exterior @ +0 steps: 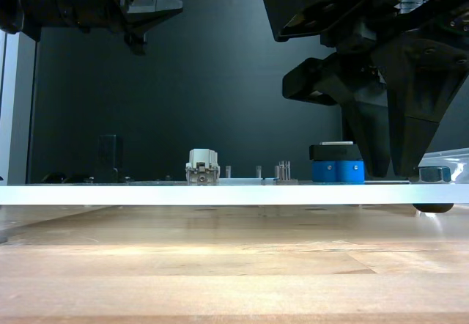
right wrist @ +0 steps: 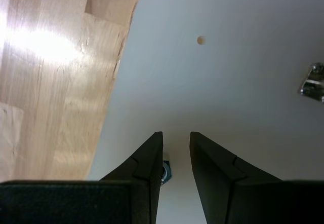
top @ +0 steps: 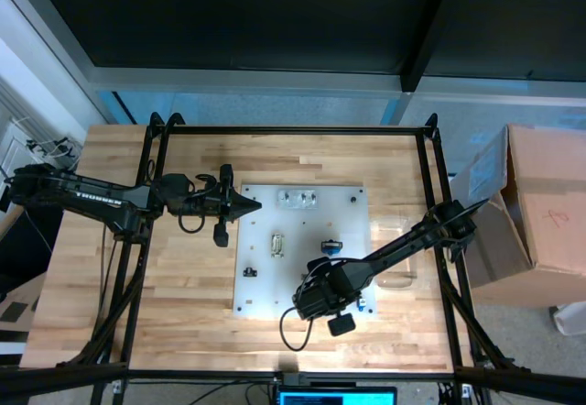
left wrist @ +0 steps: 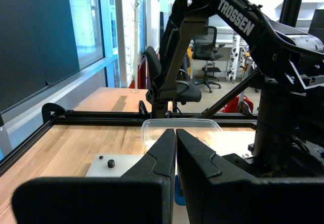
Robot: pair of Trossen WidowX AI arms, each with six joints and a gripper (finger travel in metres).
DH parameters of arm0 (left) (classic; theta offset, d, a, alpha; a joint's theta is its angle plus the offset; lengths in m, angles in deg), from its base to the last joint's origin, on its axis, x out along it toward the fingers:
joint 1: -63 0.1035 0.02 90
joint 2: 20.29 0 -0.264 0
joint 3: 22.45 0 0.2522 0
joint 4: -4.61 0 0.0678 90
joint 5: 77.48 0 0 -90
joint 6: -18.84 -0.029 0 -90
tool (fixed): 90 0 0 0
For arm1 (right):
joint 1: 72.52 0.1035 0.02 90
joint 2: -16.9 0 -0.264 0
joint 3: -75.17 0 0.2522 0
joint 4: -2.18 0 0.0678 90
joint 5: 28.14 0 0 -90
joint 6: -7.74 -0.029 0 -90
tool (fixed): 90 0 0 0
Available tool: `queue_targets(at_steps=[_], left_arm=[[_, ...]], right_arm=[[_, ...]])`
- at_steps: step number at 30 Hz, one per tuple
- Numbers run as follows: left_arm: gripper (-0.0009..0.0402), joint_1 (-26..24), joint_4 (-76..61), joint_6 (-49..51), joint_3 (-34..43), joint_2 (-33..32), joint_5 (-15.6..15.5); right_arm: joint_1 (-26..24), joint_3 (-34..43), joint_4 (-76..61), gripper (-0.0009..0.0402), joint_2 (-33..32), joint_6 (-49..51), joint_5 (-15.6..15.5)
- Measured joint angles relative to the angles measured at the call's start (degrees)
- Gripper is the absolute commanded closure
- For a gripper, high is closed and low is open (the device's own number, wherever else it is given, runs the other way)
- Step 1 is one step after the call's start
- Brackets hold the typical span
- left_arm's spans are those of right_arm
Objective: Unfasten the M12 nut and place it in the container
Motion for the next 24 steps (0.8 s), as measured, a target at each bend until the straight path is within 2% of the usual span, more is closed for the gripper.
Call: queue_targets(at_steps=[6, 11, 20, 24], left_arm=[[0.0393, 0.0, 0.0, 0.0, 0.0, 0.0, 0.0], [0.0393, 0.0, 0.0, 0.0, 0.0, 0.0, 0.0], [0.0393, 0.0, 0.0, 0.0, 0.0, 0.0, 0.0], [0.0393, 0.0, 0.0, 0.0, 0.0, 0.0, 0.0]], right_arm=[[0.1, 0.4, 0.0, 0.0319, 1.8, -18.0, -0.3], [0.3, 0.4, -1.6, 0.0303, 3.3, -27.0, -2.1], [1.1, 5.2, -9.6, 0.0205, 4.0, -39.7, -1.6], [1.2, 6.4, -11.3, 0.0178, 4.0, -43.2, -1.6]])
